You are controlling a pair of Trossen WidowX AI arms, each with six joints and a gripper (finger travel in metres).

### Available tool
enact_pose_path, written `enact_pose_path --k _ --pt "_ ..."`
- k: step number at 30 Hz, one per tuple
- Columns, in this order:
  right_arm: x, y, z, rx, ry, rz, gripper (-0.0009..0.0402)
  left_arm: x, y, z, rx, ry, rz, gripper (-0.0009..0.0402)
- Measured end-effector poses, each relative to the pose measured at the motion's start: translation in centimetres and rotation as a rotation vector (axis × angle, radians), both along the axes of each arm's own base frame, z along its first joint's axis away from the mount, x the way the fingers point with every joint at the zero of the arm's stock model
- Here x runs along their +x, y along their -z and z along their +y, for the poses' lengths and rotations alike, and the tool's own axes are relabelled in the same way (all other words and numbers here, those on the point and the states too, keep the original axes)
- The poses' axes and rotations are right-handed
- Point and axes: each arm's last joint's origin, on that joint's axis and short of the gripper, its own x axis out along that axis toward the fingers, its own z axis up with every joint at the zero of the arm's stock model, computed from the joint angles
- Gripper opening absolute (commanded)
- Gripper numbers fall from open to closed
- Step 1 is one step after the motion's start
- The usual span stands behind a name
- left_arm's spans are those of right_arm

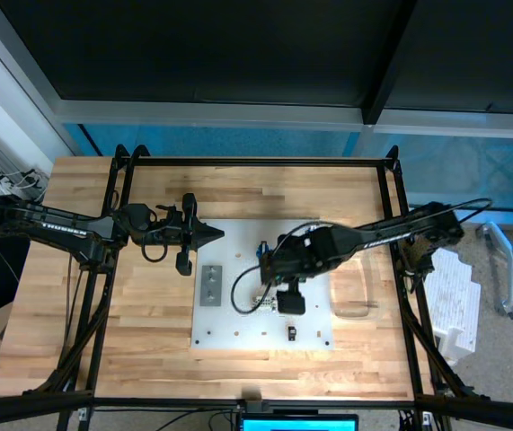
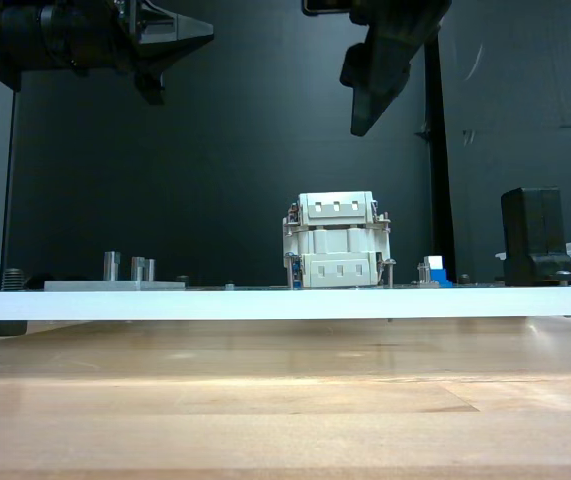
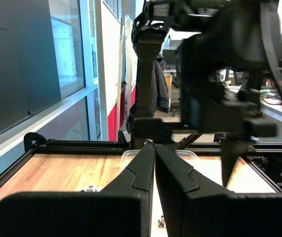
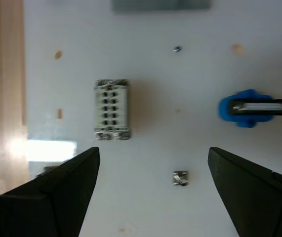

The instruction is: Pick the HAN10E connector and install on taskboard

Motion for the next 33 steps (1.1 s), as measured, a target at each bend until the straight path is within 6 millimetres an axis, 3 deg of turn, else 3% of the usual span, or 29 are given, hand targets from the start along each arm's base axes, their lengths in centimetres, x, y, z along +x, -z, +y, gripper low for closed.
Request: enact_pose_path --k 7,18,21,33 --pt "-2.6 -1.4 -3.1 0.001 0.034 -0.162 0.0188 0.0 0.0 0.0 0.0 0.0 0.0 0.0001" --pt "-5.8 -3.6 -6.8 -0.078 0.036 -0.397 -0.0006 0.0 0.0 0.0 0.0 0.0 0.0 0.0001" --pt "-6.6 -4.1 -7.5 -0.091 0.043 -0.475 0.0008 0.0 0.0 0.0 0.0 0.0 0.0 0.0001" --pt "-8.8 -4.1 -8.8 -0.067 0.075 -0.826 0.0 0.0 0.0 0.0 0.0 0.0 0.0 0.0001"
